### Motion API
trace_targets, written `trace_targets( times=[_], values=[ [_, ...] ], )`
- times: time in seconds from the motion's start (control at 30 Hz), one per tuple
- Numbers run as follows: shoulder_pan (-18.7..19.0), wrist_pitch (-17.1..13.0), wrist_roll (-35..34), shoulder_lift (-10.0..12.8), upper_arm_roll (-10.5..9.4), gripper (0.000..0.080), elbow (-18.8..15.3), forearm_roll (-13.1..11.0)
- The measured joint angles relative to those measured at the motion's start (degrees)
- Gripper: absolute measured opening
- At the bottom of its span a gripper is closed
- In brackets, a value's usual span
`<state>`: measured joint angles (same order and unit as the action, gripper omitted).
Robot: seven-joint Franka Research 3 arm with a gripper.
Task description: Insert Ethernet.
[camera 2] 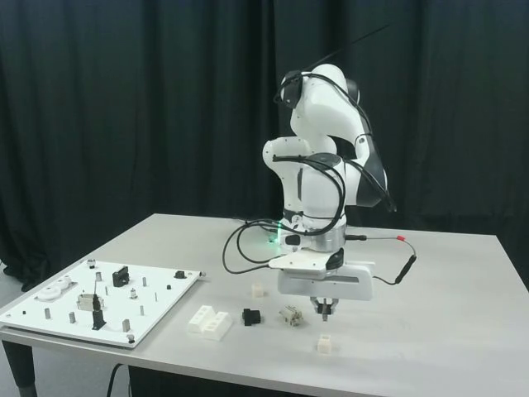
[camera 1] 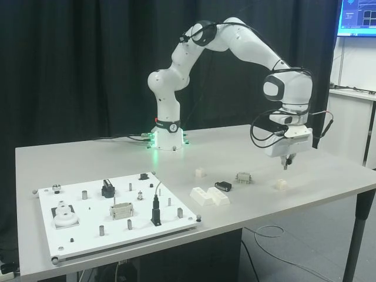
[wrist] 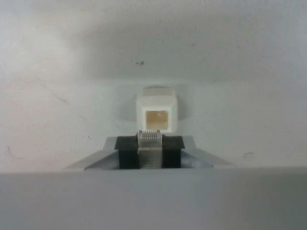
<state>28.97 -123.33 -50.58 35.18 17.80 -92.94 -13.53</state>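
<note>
In the wrist view my gripper is shut on a clear Ethernet plug, which sits between the two black fingers with its contact end pointing down. Just beyond the plug tip a small white socket block stands on the grey table, its square opening facing up. From the first room view the gripper hangs a short way above the socket block, apart from it. The second room view shows the gripper over the block in the same way.
A white task board with several fittings lies at the table's left front. Between it and the socket block lie white blocks, a small black part, a grey connector and a small white cube. The table's front edge runs close by.
</note>
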Motion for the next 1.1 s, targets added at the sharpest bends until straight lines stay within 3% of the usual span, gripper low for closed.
trace_targets(
  times=[0.53, 0.8, 1.1],
  values=[
    [-1.08, 7.67, 2.48, -0.99, 3.27, 0.0101, 0.14, 5.73],
    [-4.39, 11.07, 4.44, -2.1, 3.12, 0.0101, -0.85, 9.23],
    [-9.91, 11.38, 7.97, -4.95, 1.9, 0.0101, -4.95, 12.51]
  ],
)
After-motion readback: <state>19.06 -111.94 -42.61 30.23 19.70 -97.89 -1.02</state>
